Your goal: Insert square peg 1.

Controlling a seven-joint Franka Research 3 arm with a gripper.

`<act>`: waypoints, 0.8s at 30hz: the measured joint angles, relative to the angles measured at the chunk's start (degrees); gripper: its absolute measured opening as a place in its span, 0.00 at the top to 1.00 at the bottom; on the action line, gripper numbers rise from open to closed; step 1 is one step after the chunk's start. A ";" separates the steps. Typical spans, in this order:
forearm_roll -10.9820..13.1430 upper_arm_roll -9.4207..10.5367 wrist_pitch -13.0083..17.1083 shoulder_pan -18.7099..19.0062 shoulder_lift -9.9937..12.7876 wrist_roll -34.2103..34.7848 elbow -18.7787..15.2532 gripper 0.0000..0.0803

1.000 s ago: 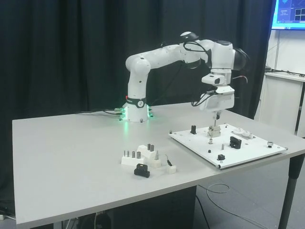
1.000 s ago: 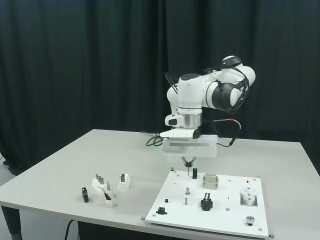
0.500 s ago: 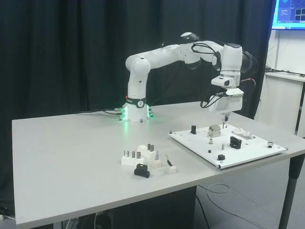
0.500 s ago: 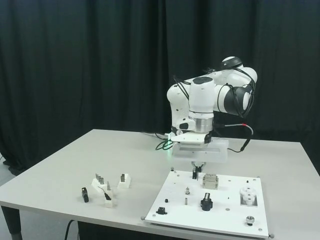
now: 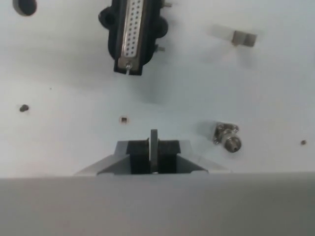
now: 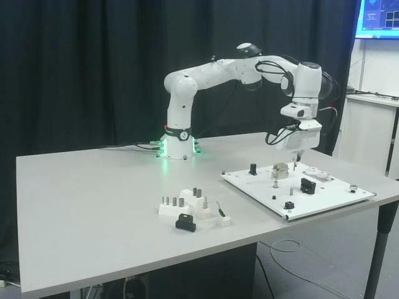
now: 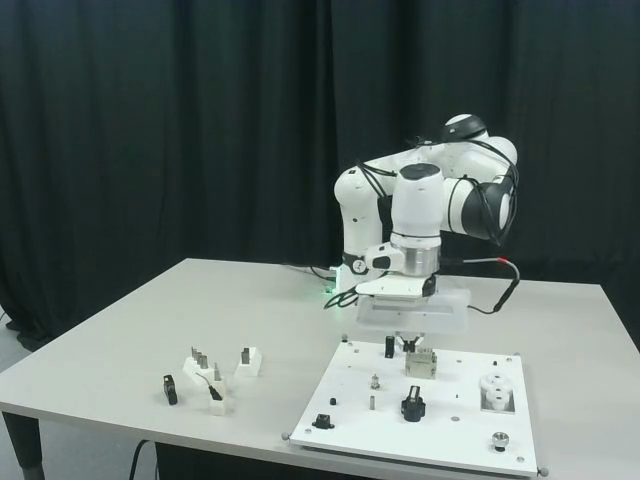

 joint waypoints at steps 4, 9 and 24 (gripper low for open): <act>-0.37 0.72 0.26 0.29 0.00 0.67 -0.06 0.96; -0.47 1.60 1.23 0.58 0.00 1.09 -0.23 0.96; -0.48 3.64 3.64 1.49 0.00 3.49 -1.37 0.96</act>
